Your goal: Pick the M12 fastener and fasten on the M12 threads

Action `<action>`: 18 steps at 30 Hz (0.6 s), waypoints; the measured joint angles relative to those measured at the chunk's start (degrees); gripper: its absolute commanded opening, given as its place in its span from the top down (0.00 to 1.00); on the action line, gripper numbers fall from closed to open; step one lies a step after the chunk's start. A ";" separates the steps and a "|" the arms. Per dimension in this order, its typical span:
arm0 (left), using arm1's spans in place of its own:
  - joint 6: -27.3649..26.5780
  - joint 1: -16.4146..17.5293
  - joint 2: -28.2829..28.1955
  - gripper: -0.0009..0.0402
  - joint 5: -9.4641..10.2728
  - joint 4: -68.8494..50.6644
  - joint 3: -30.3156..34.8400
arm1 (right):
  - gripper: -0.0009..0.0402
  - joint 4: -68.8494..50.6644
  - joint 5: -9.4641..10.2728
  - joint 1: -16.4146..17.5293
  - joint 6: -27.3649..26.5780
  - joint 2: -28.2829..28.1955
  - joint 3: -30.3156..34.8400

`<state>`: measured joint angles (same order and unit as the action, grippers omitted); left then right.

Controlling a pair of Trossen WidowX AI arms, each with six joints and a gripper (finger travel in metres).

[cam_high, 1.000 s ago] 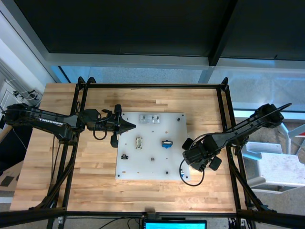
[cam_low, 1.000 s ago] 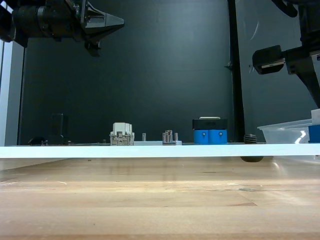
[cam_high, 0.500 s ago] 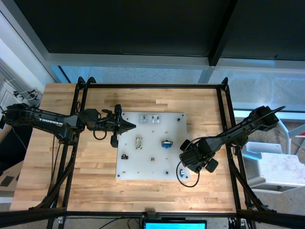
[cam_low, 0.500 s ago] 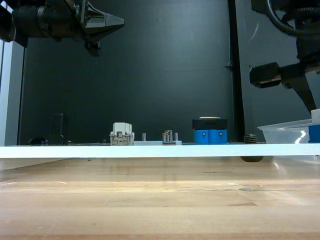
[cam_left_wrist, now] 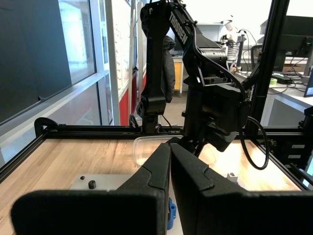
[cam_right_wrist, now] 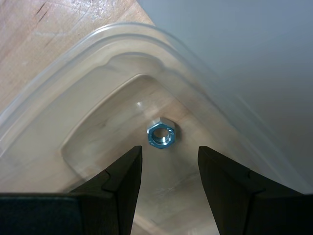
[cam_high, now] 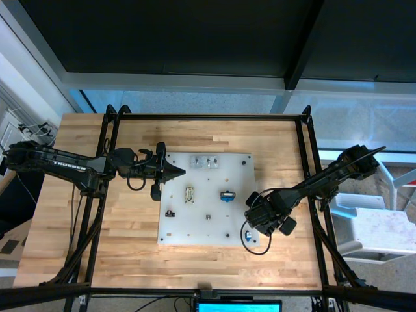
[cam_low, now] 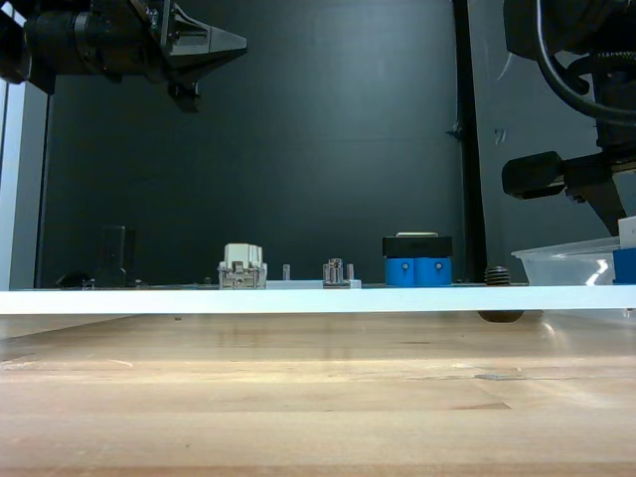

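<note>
Right gripper point(cam_right_wrist: 168, 159) is hovering over the clear tray point(cam_right_wrist: 73, 93), fingers spread wide, gripping nothing; the silver nut point(cam_right_wrist: 161, 135) is lying on the tray floor just ahead. The ribbed stud point(cam_low: 496, 275) is standing bare. Left gripper point(cam_left_wrist: 169, 147) is hanging closed and empty over the board's point(cam_high: 195, 227) left edge.

Silver nut point(cam_right_wrist: 161, 135) lies flat in clear tray point(cam_right_wrist: 73, 63); ribbed stud point(cam_low: 496, 275) bare.

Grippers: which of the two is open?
The right gripper, open above the nut in the clear tray; the left gripper, raised at the board's left edge, is shut.
</note>
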<state>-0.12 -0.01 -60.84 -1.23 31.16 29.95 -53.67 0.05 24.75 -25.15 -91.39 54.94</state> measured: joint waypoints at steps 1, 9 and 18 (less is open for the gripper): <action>0.00 0.00 0.00 0.98 -0.02 0.00 0.00 | 0.59 0.28 0.17 0.00 0.52 0.00 -0.17; 0.00 0.00 0.00 0.98 -0.02 0.00 0.00 | 0.59 2.80 1.62 0.09 0.92 0.00 -1.62; 0.02 0.00 0.00 0.98 0.00 0.00 0.00 | 0.59 4.28 1.22 0.11 0.92 -0.70 -2.82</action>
<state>-0.10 -0.01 -60.84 -1.23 31.16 29.95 -49.39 1.28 24.86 -24.23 -92.09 52.12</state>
